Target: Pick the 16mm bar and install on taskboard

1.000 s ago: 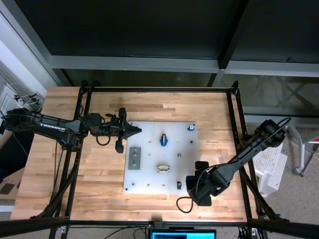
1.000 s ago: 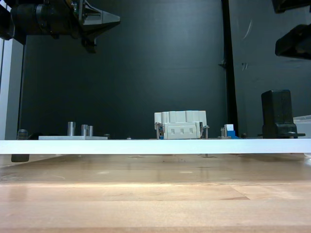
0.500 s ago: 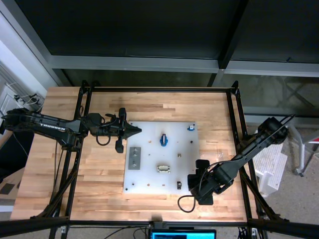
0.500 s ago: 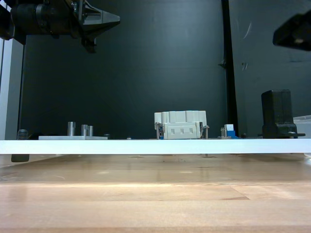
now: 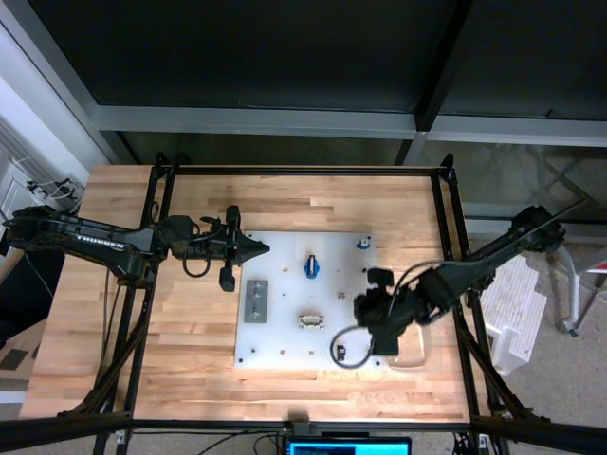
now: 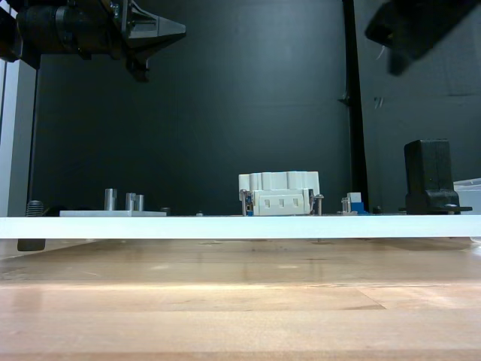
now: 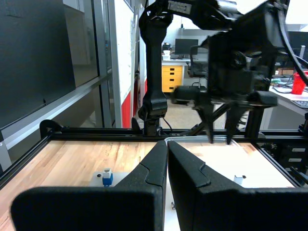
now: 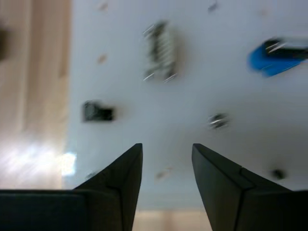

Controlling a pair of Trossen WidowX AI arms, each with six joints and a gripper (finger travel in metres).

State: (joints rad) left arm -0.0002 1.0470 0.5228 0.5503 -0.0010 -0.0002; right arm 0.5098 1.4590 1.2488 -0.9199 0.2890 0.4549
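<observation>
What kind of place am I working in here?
Probably a robotics lab: a butcher-block wooden table in a black metal frame, a flat white taskboard, and a yellow drawer cabinet beyond. Left claw hovers shut over the board's left edge; right claw is open above its right side.

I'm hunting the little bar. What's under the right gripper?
The white taskboard with its blue knob; the open right gripper hides part; no bar shows. The left gripper hangs shut by the board's far-left corner.
</observation>
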